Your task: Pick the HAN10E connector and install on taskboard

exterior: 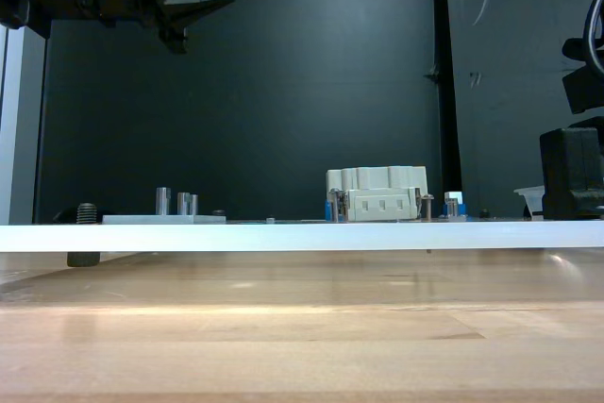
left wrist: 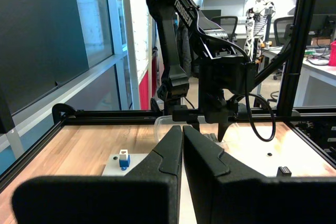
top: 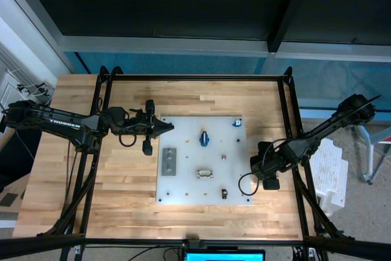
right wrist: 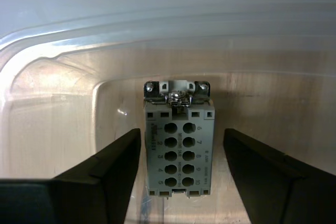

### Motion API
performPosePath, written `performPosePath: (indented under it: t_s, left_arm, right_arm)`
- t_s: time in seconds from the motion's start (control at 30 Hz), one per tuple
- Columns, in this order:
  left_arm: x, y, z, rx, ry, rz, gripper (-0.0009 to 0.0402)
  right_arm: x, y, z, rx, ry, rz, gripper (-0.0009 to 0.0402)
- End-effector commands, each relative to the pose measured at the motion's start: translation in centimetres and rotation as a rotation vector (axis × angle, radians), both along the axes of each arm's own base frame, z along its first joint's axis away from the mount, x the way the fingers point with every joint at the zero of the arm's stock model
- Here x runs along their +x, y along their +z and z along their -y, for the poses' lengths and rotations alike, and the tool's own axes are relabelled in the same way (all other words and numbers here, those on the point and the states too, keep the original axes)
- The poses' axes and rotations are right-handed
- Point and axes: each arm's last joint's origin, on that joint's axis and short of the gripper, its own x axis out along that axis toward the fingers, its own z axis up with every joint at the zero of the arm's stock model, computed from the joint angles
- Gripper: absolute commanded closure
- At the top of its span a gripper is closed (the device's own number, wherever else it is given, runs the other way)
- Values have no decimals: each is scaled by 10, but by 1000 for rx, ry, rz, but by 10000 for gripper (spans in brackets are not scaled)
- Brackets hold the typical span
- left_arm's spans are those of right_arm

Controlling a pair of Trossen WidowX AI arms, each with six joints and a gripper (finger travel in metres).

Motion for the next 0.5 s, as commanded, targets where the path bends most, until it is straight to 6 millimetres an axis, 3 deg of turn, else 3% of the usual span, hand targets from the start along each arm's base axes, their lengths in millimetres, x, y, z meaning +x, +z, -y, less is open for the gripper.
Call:
performPosePath:
  t_s: [0.03, 0.5]
  left_arm:
    - [0, 0, 0, 0, 0, 0, 392]
    - [0, 0, 0, 0, 0, 0, 392]
  right_arm:
    - [0, 0, 0, -1, 1, 0, 211]
    - [0, 0, 0, -1, -1, 0, 327]
